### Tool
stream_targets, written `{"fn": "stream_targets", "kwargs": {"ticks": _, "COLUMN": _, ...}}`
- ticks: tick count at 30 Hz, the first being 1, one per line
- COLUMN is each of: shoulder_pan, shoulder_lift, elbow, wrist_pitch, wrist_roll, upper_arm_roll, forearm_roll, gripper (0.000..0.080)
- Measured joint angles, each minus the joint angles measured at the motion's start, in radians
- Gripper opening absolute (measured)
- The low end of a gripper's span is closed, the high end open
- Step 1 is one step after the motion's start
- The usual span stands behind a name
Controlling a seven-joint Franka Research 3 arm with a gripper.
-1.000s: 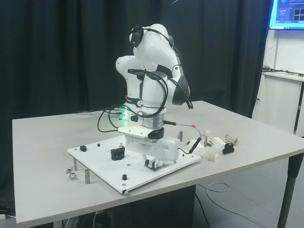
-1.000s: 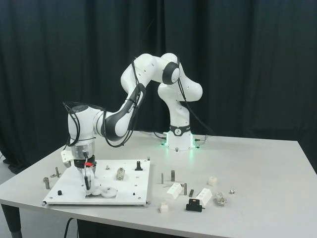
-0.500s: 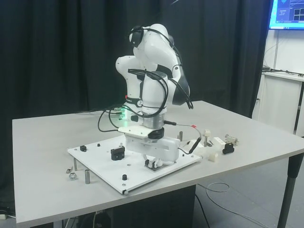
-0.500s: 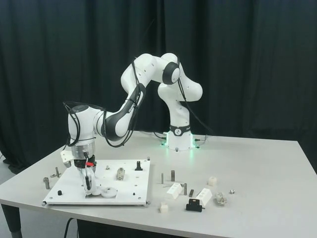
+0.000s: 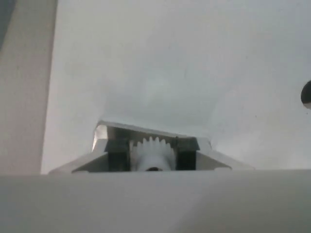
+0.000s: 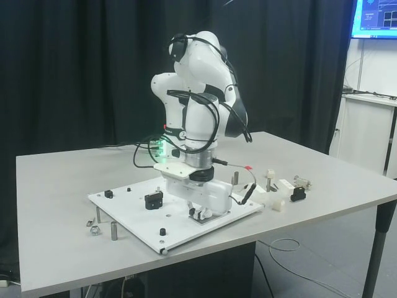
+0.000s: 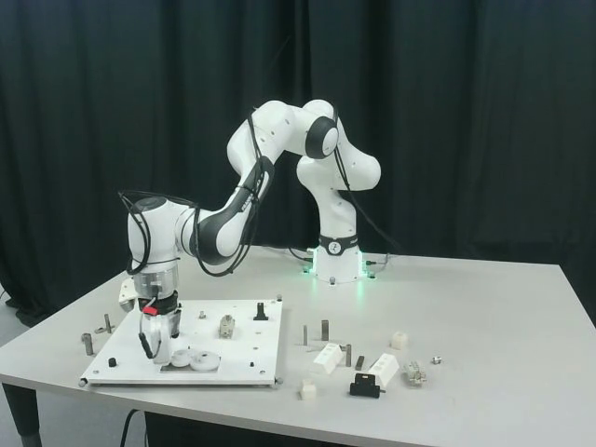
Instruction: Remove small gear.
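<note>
Wrist view: the gripper [image 5: 153,154] stands low over the white board [image 5: 194,73], its two black fingers [image 5: 118,154] closed narrow on the small gear [image 5: 152,151], a white toothed wheel held between the pads, teeth showing above them. A dark hole [image 5: 306,93] lies in the board well apart from the fingers, at the picture's edge.

First room view: the arm [image 6: 198,87] bends down from its base at the far side of the grey table [image 6: 56,180], with a green light [image 6: 161,148] at the base. The gripper [image 6: 200,214] points straight down at the near edge of the board [image 6: 130,205]. A black block [image 6: 152,200] sits on the board near the gripper, and a black knob [image 6: 162,231] lies near the board's front corner. Two upright pins [image 6: 115,230] and a nut [image 6: 94,230] stand on the table beyond the board's left edge. Loose white and black parts [image 6: 282,189] lie on the table well apart from the gripper, on its other side.

Second room view: the gripper [image 7: 154,349] is at the board's [image 7: 251,358] near left part. A larger white gear [image 7: 203,361] lies flat on the board just beside the fingers. A black post [image 7: 260,310] stands farther along the board. The small gear itself cannot be made out here.
</note>
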Motion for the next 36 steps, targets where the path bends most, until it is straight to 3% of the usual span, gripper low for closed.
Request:
{"fn": "stream_targets", "kwargs": {"ticks": 7, "shoulder_pan": 0.001, "shoulder_lift": 0.000, "elbow": 0.002, "wrist_pitch": -0.002, "wrist_roll": -0.181, "upper_arm_roll": 0.000, "forearm_roll": -0.001, "gripper": 0.0199}}
{"fn": "stream_targets", "kwargs": {"ticks": 11, "shoulder_pan": 0.001, "shoulder_lift": 0.000, "elbow": 0.003, "wrist_pitch": -0.005, "wrist_roll": -0.162, "upper_arm_roll": -0.002, "forearm_roll": 0.001, "gripper": 0.0199}}
{"fn": "stream_targets", "kwargs": {"ticks": 16, "shoulder_pan": 0.001, "shoulder_lift": 0.000, "elbow": 0.003, "wrist_pitch": -0.006, "wrist_roll": 0.018, "upper_arm_roll": -0.003, "forearm_roll": 0.002, "gripper": 0.0199}}
{"fn": "stream_targets", "kwargs": {"ticks": 19, "shoulder_pan": 0.002, "shoulder_lift": 0.000, "elbow": 0.004, "wrist_pitch": -0.007, "wrist_roll": 0.051, "upper_arm_roll": -0.003, "forearm_roll": 0.000, "gripper": 0.0198}}
{"fn": "stream_targets", "kwargs": {"ticks": 22, "shoulder_pan": 0.003, "shoulder_lift": 0.000, "elbow": 0.006, "wrist_pitch": -0.011, "wrist_roll": 0.027, "upper_arm_roll": -0.004, "forearm_roll": -0.003, "gripper": 0.0198}}
{"fn": "stream_targets", "kwargs": {"ticks": 28, "shoulder_pan": 0.005, "shoulder_lift": -0.003, "elbow": 0.021, "wrist_pitch": -0.040, "wrist_roll": -0.129, "upper_arm_roll": -0.007, "forearm_roll": -0.012, "gripper": 0.0192}}
{"fn": "stream_targets", "kwargs": {"ticks": 35, "shoulder_pan": 0.005, "shoulder_lift": 0.000, "elbow": 0.023, "wrist_pitch": -0.039, "wrist_roll": -0.152, "upper_arm_roll": -0.007, "forearm_roll": -0.012, "gripper": 0.0192}}
{"fn": "stream_targets", "kwargs": {"ticks": 36, "shoulder_pan": 0.005, "shoulder_lift": 0.002, "elbow": 0.023, "wrist_pitch": -0.036, "wrist_roll": -0.160, "upper_arm_roll": -0.007, "forearm_roll": -0.012, "gripper": 0.0138}}
